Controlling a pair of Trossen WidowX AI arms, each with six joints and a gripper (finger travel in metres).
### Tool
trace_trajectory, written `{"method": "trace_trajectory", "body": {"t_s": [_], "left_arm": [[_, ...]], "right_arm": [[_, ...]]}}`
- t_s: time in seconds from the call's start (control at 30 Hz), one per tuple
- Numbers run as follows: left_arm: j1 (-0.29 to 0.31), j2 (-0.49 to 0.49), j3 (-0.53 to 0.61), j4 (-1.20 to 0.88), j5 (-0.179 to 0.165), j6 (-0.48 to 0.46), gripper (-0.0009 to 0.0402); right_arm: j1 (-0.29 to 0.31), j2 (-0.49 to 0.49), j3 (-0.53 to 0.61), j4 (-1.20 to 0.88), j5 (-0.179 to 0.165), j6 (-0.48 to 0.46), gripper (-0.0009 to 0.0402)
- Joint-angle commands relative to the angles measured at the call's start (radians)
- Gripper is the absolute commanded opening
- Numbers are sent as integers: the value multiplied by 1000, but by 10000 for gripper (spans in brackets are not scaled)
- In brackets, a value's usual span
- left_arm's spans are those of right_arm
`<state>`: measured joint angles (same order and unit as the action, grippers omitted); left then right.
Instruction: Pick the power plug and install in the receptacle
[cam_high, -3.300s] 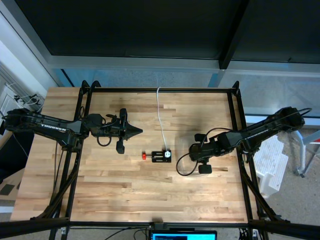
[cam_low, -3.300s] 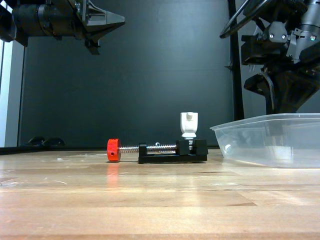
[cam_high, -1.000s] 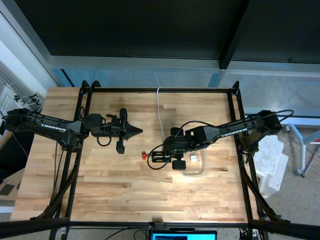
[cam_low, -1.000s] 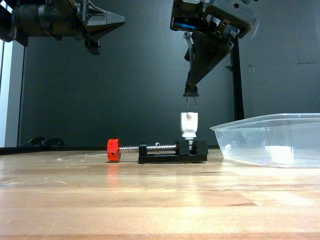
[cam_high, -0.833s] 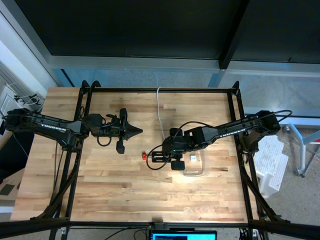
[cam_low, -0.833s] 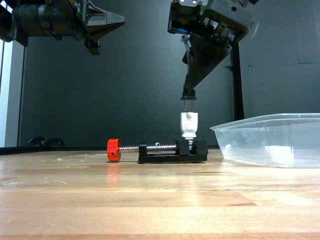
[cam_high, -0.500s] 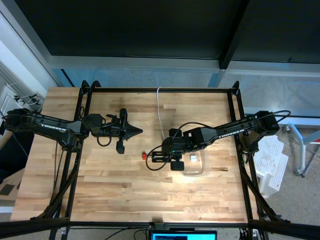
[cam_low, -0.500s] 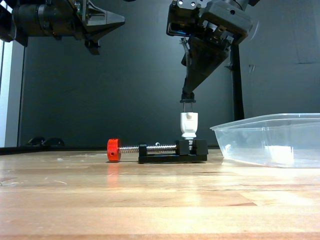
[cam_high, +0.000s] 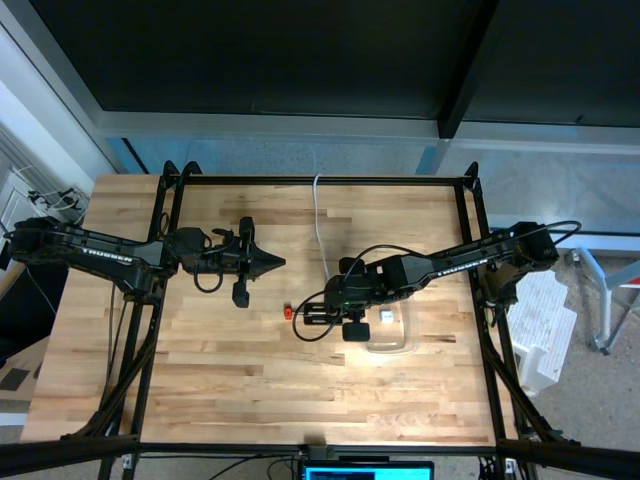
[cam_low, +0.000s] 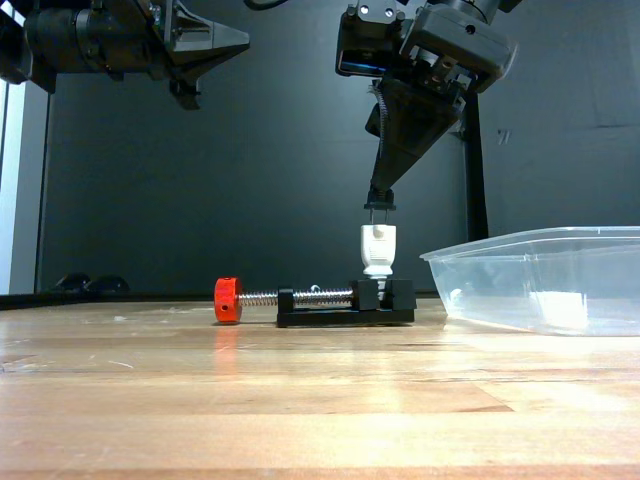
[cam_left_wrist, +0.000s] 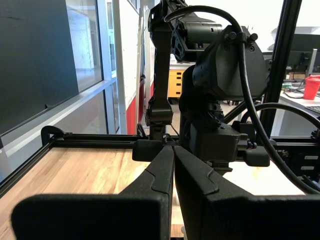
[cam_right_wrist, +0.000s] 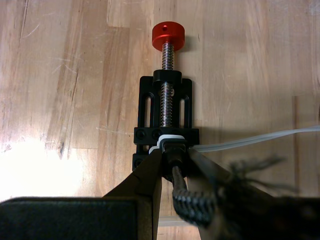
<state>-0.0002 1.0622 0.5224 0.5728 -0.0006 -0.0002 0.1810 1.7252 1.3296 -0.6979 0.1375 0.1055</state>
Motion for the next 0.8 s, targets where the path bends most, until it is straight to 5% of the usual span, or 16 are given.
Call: {"method": "trace_trajectory", "body": {"t_s": [0.03,0.8], "left_arm": [[0,0,0,0,0,0,0],[0,0,0,0,0,0,0]], "right_arm": [[0,-1,-1,4,1,0,0],[0,-1,-138,146,0,9,0]]}}
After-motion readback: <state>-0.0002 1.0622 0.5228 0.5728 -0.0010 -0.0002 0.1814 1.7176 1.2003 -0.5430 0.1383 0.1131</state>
